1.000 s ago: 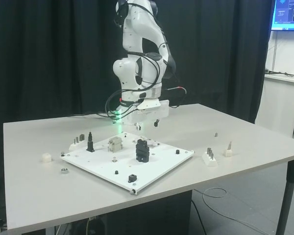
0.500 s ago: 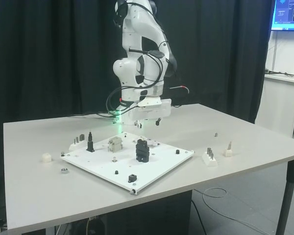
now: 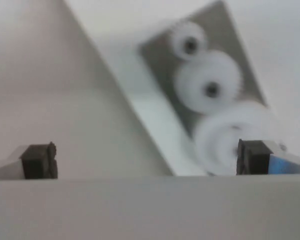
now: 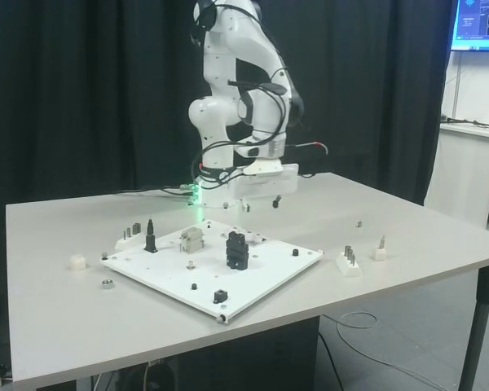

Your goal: Pick BNC.

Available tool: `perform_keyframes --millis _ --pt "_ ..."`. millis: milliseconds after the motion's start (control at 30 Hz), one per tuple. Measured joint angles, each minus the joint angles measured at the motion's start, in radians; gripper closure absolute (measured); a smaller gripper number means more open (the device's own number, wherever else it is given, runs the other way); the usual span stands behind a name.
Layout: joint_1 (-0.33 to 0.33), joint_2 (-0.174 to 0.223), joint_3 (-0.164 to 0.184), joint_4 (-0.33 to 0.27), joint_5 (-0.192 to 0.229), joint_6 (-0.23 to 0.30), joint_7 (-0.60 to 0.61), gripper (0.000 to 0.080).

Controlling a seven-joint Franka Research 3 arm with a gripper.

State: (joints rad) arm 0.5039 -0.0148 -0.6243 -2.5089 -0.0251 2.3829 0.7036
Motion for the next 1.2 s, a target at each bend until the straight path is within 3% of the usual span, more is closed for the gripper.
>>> perform_keyframes --millis 367,567,900,1200 --pt "0.078 0.004 0.112 0.0 0.06 0.062 0.125 0.0003" --pt "0.132 0.019 0.192 0.005 0.066 0.109 0.246 0.0003" --pt "0.206 0.078 0.338 0.047 0.063 0.173 0.456 0.0003" --pt "0.22 0.152 0.462 0.099 0.029 0.234 0.597 0.0003"
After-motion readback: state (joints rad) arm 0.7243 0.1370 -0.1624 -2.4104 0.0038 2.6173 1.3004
